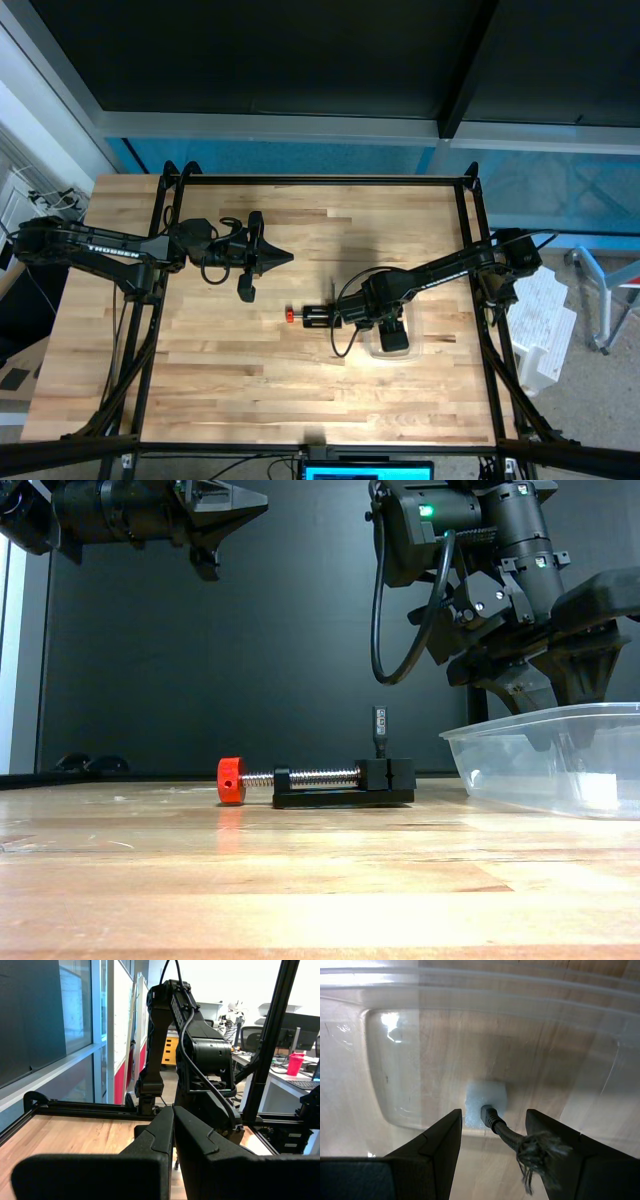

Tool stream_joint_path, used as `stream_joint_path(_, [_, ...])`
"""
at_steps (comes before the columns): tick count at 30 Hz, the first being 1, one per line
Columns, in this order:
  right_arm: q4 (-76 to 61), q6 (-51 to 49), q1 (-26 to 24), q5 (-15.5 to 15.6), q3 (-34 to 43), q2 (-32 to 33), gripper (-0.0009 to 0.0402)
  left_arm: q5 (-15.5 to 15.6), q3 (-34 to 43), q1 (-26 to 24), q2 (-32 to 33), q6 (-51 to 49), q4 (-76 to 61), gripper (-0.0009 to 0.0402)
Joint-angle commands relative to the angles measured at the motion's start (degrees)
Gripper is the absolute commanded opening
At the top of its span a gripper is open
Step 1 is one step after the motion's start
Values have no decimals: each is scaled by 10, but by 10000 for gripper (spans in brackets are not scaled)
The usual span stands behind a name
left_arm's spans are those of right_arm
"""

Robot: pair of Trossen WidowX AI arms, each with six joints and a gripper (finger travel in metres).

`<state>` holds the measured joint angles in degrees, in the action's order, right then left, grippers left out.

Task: Pick the usb-c connector and install on the hub

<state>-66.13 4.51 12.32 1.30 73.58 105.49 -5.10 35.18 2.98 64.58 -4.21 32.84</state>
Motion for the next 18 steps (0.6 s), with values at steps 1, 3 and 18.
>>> stream_joint_path(1, [0,1,0,-1,-1,0,176,0,0,0,0,0,0,0])
stream_joint_path(3, [0,1,0,-1,-1,0,176,0,0,0,0,0,0,0])
stream_joint_path(18, [10,4,0,-2,-10,0,119,0,0,0,0,0,0,0])
